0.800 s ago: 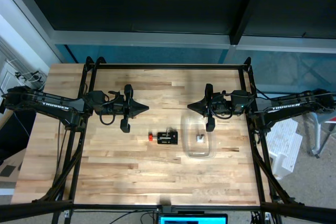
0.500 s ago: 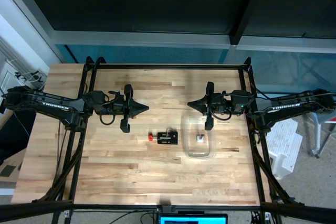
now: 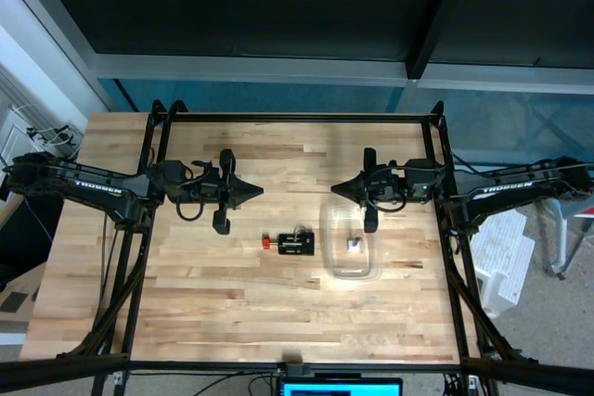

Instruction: Pick the rca connector and install on the hub

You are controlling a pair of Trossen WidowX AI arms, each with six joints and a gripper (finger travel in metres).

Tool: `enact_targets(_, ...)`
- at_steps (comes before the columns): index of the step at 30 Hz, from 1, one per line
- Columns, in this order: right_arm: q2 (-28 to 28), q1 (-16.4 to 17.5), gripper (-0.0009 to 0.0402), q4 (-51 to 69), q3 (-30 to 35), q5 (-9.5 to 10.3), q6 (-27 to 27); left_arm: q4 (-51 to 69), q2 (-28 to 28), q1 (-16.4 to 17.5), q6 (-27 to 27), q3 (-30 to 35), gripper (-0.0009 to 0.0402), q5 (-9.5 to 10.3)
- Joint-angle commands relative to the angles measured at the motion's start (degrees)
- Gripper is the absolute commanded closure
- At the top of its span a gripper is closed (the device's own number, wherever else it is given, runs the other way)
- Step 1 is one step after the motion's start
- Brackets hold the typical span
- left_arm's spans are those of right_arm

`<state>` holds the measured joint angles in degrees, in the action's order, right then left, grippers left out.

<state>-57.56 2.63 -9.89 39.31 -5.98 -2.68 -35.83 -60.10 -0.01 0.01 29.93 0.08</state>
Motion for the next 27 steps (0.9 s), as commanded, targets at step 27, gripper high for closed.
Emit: enact_targets(27,-17.4,6.6,0.0392,68.1,31.8,0.02,-10.4,0.0,0.0,0.0,0.0,0.0,0.0393,-0.02)
